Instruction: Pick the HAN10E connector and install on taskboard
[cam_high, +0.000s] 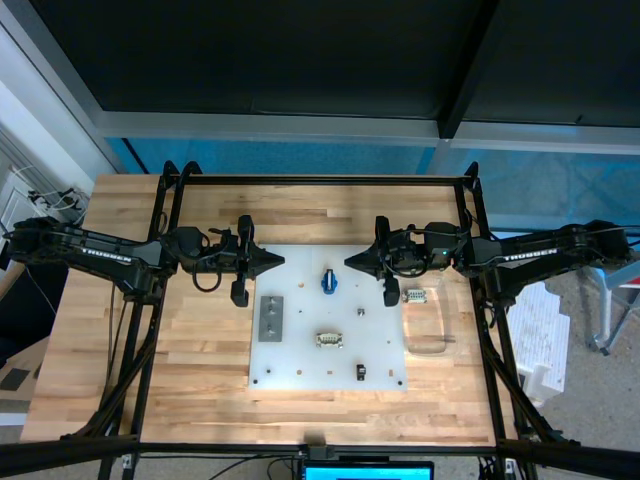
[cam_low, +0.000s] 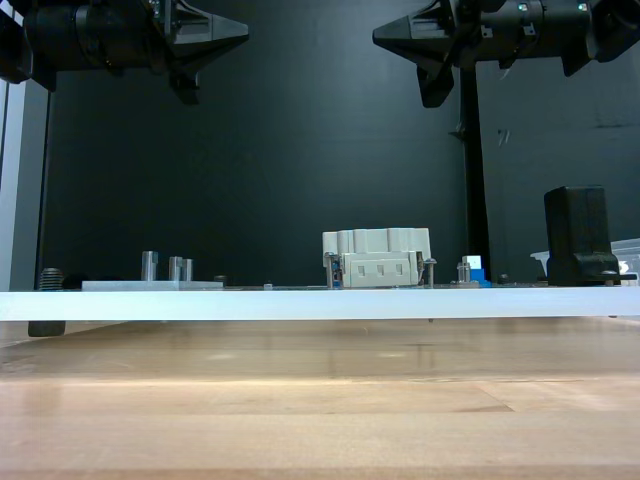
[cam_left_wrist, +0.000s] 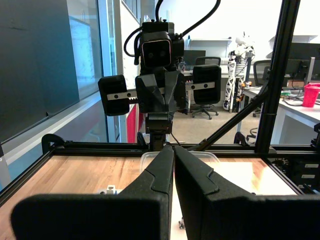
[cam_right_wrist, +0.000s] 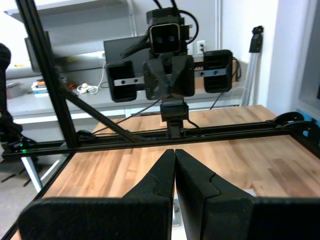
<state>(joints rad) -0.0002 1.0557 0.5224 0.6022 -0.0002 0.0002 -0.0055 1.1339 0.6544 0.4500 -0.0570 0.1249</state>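
One big white board (cam_high: 300, 365) lies flat on the wooden table (cam_high: 150, 350). We start at the board's near edge, where a small black part (cam_high: 360, 373) stands up. A bit farther in, near the board's middle, sits a beige socket (cam_high: 327, 340) with a dark center. On the board's left side lies a grey block (cam_high: 271, 318) with two holes.

The small whitish connector (cam_high: 416, 296) is not on the board. It rests on the wood just beside the board's right edge, at the far end of a clear plastic tray (cam_high: 432, 335). We cannot tell if those two touch.

Farther back on the board stands a blue knob (cam_high: 329, 281). The left gripper (cam_high: 281, 259) hangs high above the board's far left corner and points inward. Its two fingers are pressed together with nothing between them. The right gripper (cam_high: 349, 261) hangs high above the board's far edge, a little right of the knob. Its fingers are pressed together too, and they hold nothing. The two tips face each other, apart.
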